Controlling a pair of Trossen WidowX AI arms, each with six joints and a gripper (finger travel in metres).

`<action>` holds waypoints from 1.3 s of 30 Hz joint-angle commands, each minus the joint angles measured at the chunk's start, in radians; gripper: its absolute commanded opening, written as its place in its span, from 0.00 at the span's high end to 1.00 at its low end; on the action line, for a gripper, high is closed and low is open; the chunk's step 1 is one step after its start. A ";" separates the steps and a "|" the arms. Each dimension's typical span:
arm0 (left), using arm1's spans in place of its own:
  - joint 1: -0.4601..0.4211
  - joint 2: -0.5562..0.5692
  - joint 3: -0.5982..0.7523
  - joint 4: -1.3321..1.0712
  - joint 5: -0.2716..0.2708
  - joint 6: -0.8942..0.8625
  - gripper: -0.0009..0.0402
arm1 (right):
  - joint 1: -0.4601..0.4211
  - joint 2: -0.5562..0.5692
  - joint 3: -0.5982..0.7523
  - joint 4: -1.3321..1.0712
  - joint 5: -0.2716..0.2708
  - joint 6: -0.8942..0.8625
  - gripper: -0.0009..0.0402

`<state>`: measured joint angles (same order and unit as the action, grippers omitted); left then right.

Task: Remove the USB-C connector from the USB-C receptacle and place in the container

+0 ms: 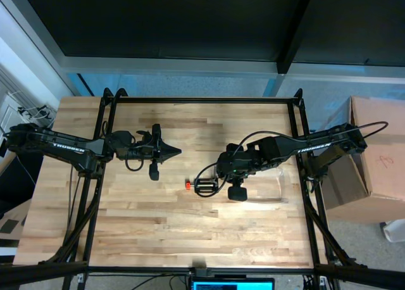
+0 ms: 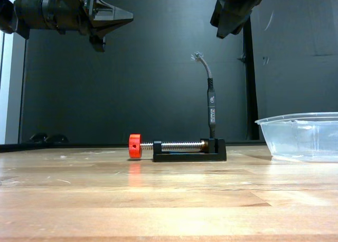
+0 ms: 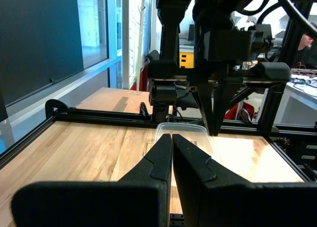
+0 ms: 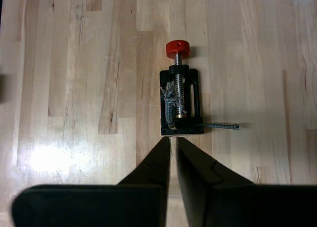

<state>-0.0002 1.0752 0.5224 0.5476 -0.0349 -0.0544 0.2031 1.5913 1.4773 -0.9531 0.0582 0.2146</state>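
The USB-C connector stands upright in its receptacle, which is clamped at the end of a small black vise with a red knob. Its short cable curves up to a frayed end. My right gripper hangs well above the connector, clear of it, fingers shut with nothing between them. From the right wrist the vise lies just beyond the gripper. My left gripper is shut and empty, hovering high to the left of the vise. The right gripper is over the vise.
A clear plastic container sits on the table just right of the vise, also visible from above as the container under the right arm. A black frame borders the wooden table. A cardboard box stands off the right edge.
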 commanded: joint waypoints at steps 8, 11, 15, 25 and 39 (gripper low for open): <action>0.000 0.000 0.000 0.000 0.000 0.000 0.98 | 0.000 0.108 0.001 0.019 0.002 -0.007 0.48; 0.000 0.000 0.000 0.000 0.000 0.000 0.98 | 0.001 0.138 0.001 0.035 0.002 -0.014 0.42; 0.000 0.000 0.000 0.000 0.000 0.000 0.98 | 0.002 0.176 0.013 0.035 0.002 -0.020 0.41; 0.000 0.000 0.000 0.000 0.000 0.000 0.98 | 0.002 0.248 0.014 0.038 0.000 -0.041 0.52; 0.000 0.000 0.000 0.000 0.000 0.000 0.98 | 0.001 0.253 0.014 0.051 0.003 -0.071 0.76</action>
<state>-0.0002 1.0752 0.5224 0.5472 -0.0349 -0.0544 0.2050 1.8442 1.4906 -0.9062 0.0605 0.1432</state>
